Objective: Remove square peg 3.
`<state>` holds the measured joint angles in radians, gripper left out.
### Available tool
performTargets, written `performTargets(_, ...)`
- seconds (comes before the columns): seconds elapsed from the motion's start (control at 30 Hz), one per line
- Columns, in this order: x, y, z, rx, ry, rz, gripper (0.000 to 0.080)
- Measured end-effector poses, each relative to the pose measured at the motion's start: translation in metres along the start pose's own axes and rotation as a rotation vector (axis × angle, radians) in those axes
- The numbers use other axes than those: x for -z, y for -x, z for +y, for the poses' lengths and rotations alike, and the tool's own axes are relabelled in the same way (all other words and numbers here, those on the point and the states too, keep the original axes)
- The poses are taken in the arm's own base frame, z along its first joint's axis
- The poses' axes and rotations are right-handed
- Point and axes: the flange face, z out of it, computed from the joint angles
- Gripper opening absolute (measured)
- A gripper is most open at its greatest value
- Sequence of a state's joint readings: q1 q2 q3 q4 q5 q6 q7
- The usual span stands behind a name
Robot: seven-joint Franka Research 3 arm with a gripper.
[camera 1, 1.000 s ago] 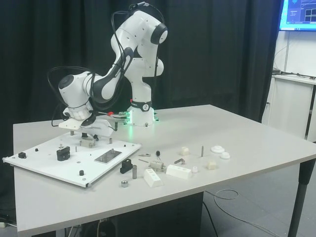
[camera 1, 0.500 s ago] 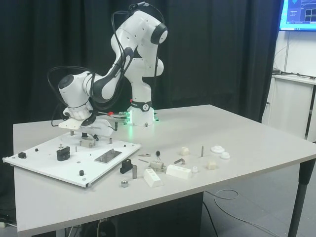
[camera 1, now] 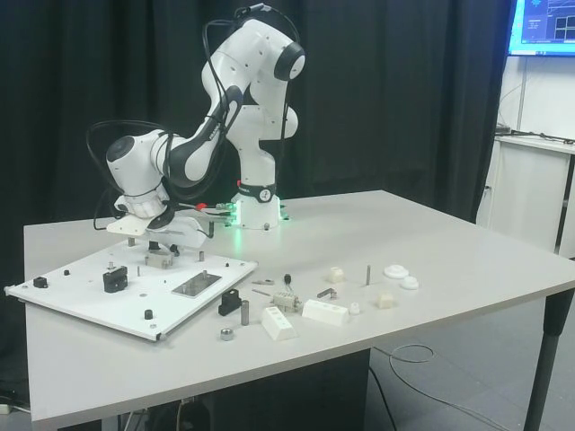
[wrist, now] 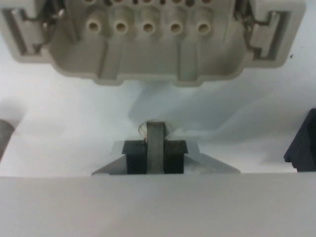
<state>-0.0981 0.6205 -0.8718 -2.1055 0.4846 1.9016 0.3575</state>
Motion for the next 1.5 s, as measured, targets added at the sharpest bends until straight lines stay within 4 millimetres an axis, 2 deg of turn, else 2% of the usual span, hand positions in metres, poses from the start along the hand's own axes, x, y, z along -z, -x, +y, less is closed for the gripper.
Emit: performTargets(1.5,0.0045,0.0009,-0.0021,0.003,0.024,-0.002,0.0074)
